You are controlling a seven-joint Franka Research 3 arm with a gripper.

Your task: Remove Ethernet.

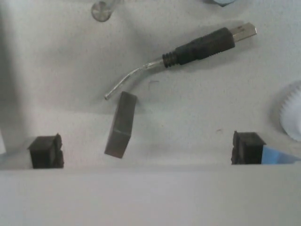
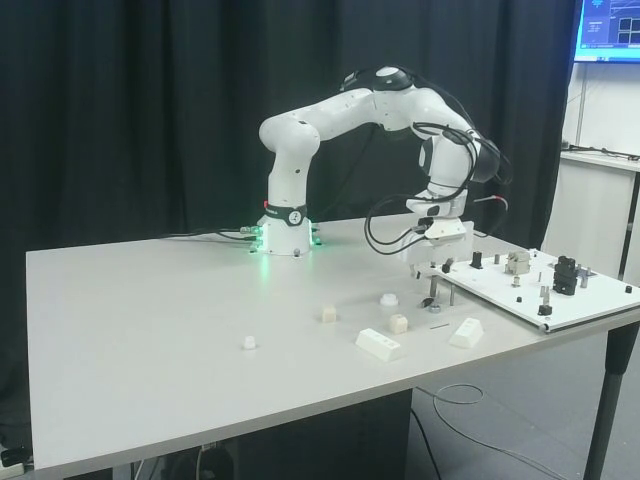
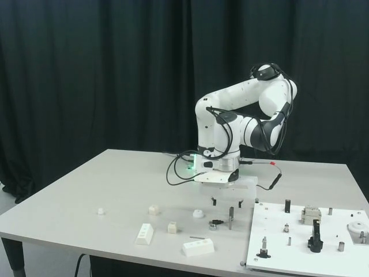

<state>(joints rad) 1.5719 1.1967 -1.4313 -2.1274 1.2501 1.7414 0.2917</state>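
You are looking down at a black plug (image 1: 207, 46) with a metal tip and a short bare stub of cable, lying flat on the tabletop (image 2: 150, 300) below the wrist. You cannot tell from these views that it is an Ethernet plug, and it is sitting in no socket. A small black block (image 1: 121, 125) is lying just beside the stub's loose end, apart from it. The jaws are hanging above both with the fingertips (image 1: 45, 151) spread wide, and they are gripping nothing. A metal peg (image 1: 101, 10) is standing near the plug, and a white toothed part (image 1: 294, 113) is showing at the rim of the wrist view, well apart from the plug.

Around the arm (image 2: 340, 110) you are seeing loose white blocks (image 3: 198, 247) scattered toward the tabletop's front edge, none touching another. The side of the tabletop away from the board is lying wide and bare, giving you plenty of room there.

The white board (image 3: 300, 254) is lying flat at the far side of the tabletop, just beside the peg, with its front edge running close to the tabletop's own edge. It is carrying a grey connector block (image 3: 311, 214), several small black upright pieces (image 3: 314, 239) and a white gear (image 3: 358, 227), all standing apart from one another.
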